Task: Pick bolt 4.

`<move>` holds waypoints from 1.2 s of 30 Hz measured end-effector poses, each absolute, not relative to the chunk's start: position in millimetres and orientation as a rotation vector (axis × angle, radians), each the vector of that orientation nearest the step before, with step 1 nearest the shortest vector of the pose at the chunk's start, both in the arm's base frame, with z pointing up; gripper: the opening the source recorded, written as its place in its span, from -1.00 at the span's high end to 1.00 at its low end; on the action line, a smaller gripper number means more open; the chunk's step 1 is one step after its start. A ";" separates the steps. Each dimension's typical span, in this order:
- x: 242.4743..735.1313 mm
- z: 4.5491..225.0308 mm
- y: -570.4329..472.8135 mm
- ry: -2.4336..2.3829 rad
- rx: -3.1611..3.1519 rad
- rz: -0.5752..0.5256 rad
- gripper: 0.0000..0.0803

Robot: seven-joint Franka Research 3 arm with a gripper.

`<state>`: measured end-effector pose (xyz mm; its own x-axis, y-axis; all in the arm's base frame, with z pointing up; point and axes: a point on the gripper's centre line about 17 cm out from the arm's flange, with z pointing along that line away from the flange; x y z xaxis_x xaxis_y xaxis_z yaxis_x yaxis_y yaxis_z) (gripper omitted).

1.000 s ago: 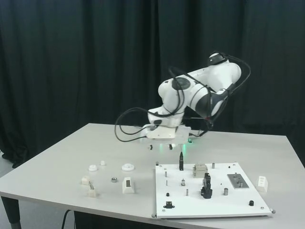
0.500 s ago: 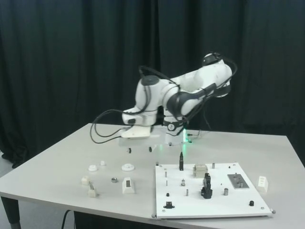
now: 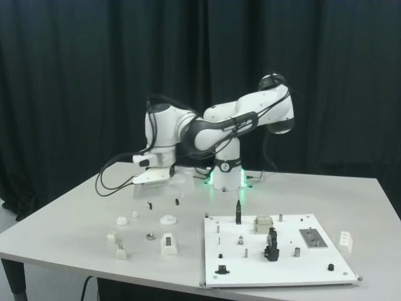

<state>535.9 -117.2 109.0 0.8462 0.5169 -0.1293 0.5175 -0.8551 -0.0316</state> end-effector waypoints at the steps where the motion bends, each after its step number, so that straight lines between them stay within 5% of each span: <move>1: 536.5 106.4 -119.9 0.848 3.018 -0.201 -0.99; 15: 548.4 65.8 -140.6 0.950 3.025 -0.091 -0.99; 36: 545.5 22.4 -159.7 0.964 2.963 -0.083 -0.99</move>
